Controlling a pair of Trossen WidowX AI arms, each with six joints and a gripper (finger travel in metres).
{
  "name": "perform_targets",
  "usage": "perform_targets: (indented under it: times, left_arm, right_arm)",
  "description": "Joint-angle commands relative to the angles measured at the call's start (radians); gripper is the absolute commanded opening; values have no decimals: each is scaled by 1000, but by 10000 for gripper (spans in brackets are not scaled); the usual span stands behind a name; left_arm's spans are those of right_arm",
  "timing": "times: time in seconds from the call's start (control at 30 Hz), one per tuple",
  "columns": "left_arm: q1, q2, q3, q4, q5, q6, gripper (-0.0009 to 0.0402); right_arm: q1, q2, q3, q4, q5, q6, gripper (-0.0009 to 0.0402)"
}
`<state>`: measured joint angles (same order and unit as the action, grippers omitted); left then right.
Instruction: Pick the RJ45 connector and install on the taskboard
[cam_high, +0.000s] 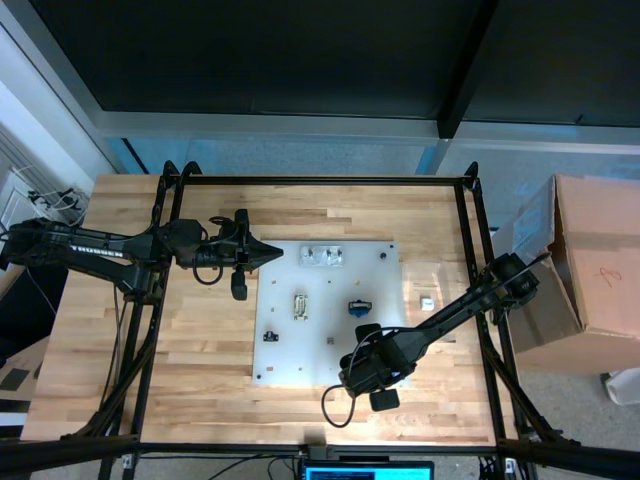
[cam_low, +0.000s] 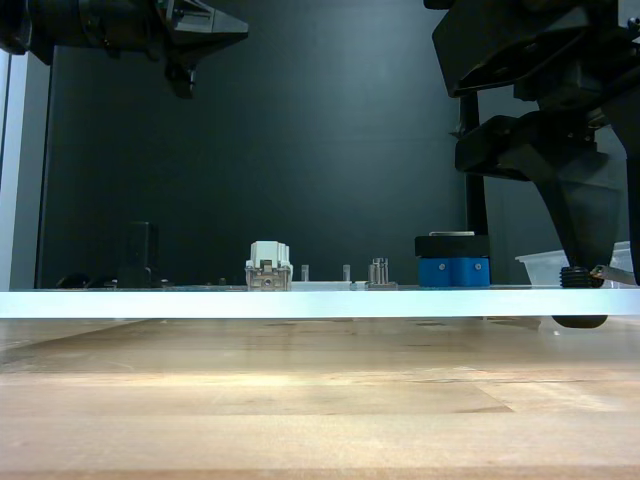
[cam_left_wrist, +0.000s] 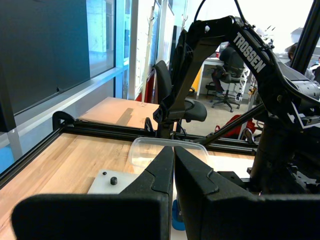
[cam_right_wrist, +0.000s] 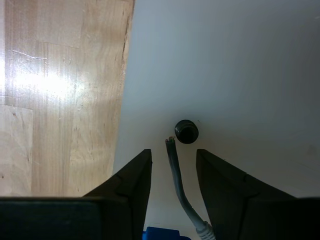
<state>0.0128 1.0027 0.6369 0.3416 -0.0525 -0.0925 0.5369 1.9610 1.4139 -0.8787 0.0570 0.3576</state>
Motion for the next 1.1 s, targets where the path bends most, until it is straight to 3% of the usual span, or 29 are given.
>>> perform_targets:
  times: [0.03, 0.47, 0.83, 1.1]
  left_arm:
    - [0, 0, 0, 0, 0, 0, 0]
    - [0, 0, 0, 0, 0, 0, 0]
    - [0, 0, 0, 0, 0, 0, 0]
    - [0, 0, 0, 0, 0, 0, 0]
  right_arm:
    - [0, 1, -11, 11, 4, 1, 86]
    - [-1, -9, -19, 23, 3, 0, -3]
    - [-11, -108, -19, -2, 2, 0, 0]
    - [-67, -222, -19, 13, 4, -26, 0]
